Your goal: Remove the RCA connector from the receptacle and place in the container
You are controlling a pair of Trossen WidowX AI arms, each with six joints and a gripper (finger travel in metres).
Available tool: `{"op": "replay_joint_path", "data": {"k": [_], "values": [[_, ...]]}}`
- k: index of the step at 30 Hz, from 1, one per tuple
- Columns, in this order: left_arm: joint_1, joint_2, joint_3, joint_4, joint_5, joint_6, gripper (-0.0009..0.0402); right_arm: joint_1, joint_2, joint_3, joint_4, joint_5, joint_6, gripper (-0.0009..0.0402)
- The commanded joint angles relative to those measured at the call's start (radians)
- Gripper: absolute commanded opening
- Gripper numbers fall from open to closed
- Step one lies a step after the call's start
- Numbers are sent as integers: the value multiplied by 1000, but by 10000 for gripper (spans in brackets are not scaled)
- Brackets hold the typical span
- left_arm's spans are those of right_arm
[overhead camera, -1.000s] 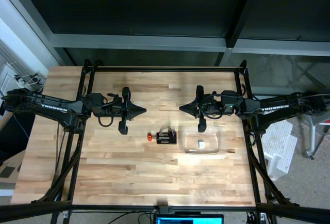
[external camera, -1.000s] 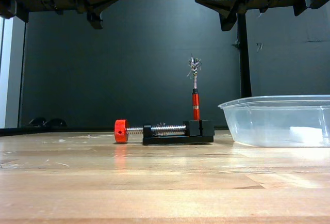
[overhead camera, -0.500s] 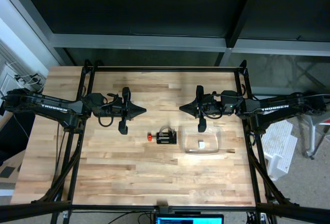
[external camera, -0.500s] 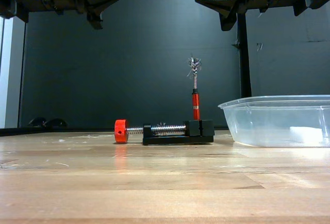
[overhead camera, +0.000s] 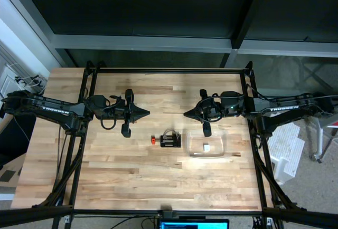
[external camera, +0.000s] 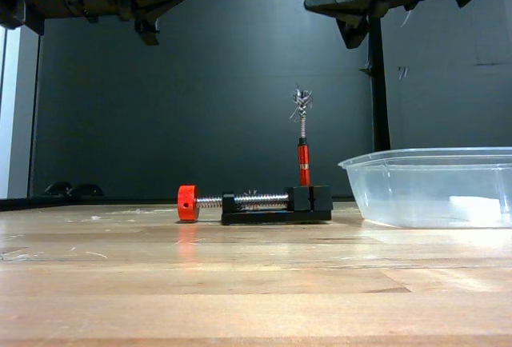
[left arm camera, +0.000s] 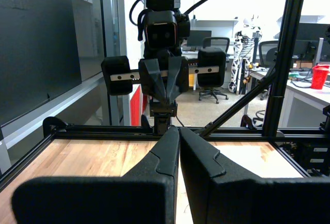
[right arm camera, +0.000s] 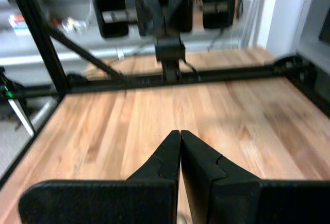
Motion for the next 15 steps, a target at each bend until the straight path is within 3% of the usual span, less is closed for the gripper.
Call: {"op": "replay_joint_path", "data": {"k": [1,6,15], "values": [[0,0,0,0,0,0,0,2,3,43,-137,8,0,0],[0,0,0,0,0,0,0,10,37,113,-316,55,0,0],[0,0,0,0,0,0,0,37,158,271,-590,54,-3,0]]}}
